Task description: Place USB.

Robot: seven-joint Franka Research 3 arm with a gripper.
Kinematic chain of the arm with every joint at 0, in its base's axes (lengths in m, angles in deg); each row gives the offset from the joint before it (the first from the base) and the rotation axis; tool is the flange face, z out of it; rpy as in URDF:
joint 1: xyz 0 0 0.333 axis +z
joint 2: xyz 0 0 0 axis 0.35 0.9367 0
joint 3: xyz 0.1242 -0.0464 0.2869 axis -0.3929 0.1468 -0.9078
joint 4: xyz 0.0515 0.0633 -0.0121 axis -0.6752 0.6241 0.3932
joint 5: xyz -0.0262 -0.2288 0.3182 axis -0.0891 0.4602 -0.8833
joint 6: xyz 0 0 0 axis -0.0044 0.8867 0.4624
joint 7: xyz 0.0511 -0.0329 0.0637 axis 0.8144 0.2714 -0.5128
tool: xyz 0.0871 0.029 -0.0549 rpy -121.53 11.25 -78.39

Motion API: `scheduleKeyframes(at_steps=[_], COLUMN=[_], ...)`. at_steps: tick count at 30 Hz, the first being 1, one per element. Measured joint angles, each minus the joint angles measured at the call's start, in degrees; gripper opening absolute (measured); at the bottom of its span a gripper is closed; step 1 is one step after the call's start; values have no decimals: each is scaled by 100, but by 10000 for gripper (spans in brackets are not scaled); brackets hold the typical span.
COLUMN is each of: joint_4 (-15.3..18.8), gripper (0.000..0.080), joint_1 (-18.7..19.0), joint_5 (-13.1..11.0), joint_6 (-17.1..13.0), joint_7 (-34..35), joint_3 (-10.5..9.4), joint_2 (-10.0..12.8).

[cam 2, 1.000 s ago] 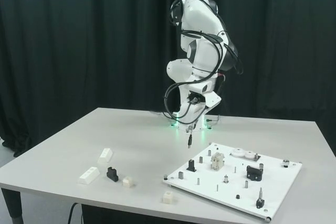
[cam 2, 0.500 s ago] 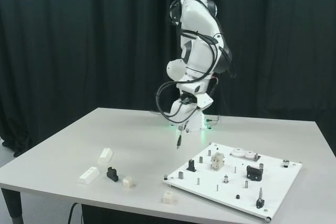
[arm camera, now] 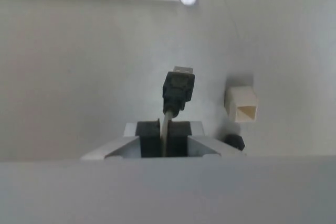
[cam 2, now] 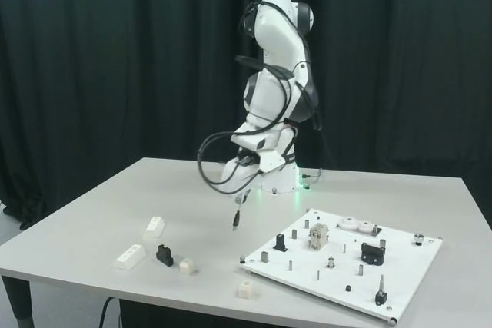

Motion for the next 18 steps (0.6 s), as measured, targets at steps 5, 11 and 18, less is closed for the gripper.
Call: scheduleKeyframes(at_steps=[5, 11, 18], joint_4=[0, 0, 0], gripper=[25, 25, 25], joint_1=[-312, -566, -713], joint_5=[33, 76, 79], joint_6=[-137, -301, -416], joint_7=[-72, -134, -204], joint_3=[-138, -215, -216], joint_2=[139, 298, 450])
